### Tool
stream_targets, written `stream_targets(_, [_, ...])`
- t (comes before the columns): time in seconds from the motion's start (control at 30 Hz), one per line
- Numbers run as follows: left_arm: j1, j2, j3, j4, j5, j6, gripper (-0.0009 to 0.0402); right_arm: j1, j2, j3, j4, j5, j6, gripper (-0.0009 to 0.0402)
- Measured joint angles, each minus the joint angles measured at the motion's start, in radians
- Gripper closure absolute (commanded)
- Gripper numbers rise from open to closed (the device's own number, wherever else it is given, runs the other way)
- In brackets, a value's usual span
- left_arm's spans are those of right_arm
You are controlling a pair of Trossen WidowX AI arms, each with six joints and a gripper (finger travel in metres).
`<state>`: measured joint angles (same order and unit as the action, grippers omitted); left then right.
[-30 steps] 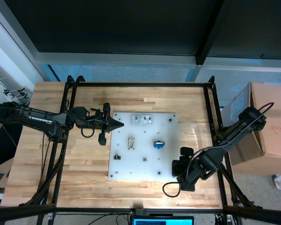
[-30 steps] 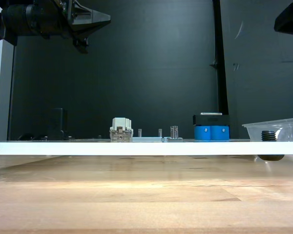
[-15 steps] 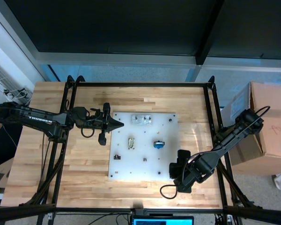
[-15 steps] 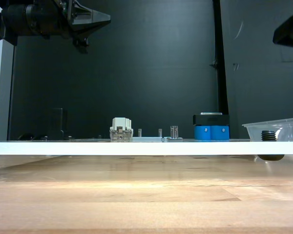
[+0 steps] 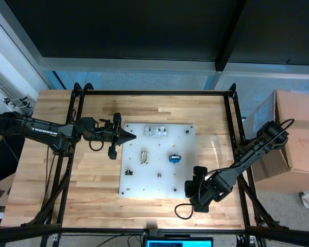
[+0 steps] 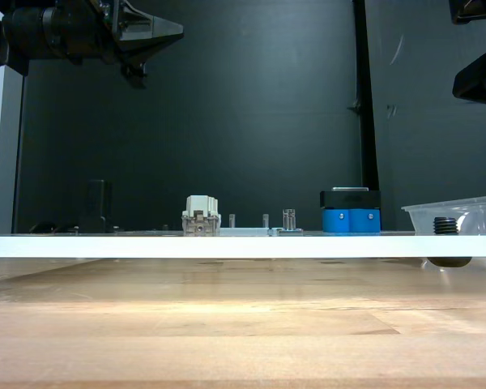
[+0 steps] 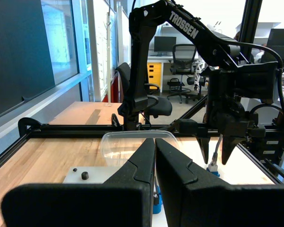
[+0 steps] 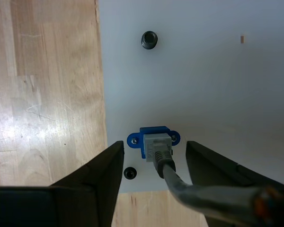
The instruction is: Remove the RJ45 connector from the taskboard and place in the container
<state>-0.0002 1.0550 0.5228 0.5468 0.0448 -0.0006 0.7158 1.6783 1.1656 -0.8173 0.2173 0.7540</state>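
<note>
Right tool (image 7: 215,159) advanced, connector (image 8: 156,145) seated, left (image 5: 132,137) aloft

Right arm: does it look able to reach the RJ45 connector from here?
Likely yes. The right gripper hangs open above the RJ45 connector, seated in its blue mount; only its own cable rises between the fingers. The left gripper, shut, sits high over the left edge of the taskboard.

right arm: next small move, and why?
Probably lower the right gripper straight down: its open fingers straddle the connector, which sits in its blue mount on the board, but hang above it. Left gripper shut, hovering at the board's left edge.
</note>
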Motion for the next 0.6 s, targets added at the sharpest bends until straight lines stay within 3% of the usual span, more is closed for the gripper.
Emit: stream_targets(0.6, [0.0, 0.0, 0.0, 0.0, 0.0, 0.0, 0.0393, -0.003, -0.016, -0.008, 0.002, 0.002, -0.005, 0.0396])
